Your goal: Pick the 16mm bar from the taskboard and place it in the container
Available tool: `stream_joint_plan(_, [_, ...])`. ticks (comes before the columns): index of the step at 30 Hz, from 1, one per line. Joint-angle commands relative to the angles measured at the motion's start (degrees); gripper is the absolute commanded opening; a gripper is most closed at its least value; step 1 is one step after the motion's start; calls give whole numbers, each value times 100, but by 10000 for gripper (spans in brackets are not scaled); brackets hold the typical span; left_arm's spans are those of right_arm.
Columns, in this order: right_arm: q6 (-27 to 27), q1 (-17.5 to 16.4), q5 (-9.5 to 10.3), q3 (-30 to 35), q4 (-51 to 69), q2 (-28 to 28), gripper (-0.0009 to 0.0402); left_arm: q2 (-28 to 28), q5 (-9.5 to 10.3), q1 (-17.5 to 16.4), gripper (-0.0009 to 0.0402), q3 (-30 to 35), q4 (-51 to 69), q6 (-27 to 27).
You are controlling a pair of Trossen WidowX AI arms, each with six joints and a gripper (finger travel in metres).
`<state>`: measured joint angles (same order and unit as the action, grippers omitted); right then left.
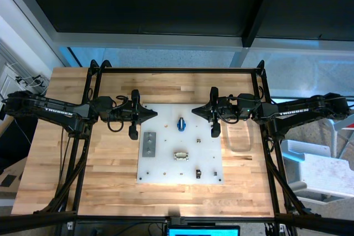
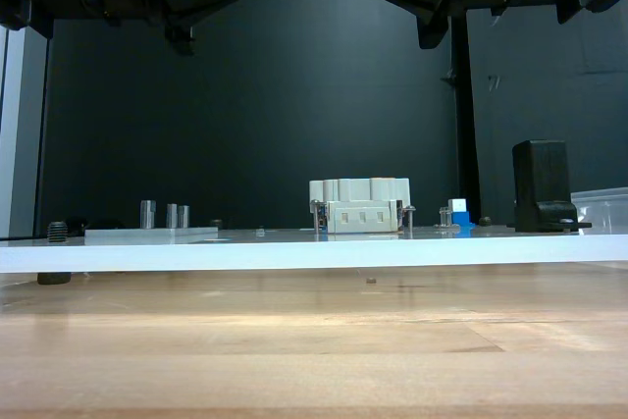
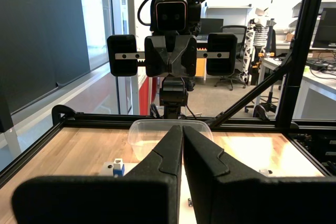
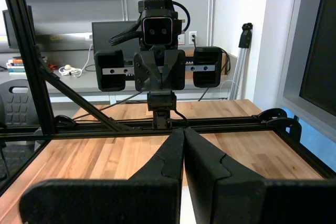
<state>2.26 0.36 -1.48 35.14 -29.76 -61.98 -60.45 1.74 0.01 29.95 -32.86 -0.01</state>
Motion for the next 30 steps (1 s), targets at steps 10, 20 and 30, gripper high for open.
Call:
stream_joint_plan(10, [42, -2, 9, 2, 105, 0, 0, -2, 0, -2, 0, 0, 0, 0])
stream_joint_plan(20, [79, -13, -42, 739, 2061, -42, 0, -2, 0, -2, 0, 0, 0, 0])
stream_joint_plan(30, [153, -37, -44, 1596, 4249, -179, 0, -2, 0, 0, 0, 0, 0, 0])
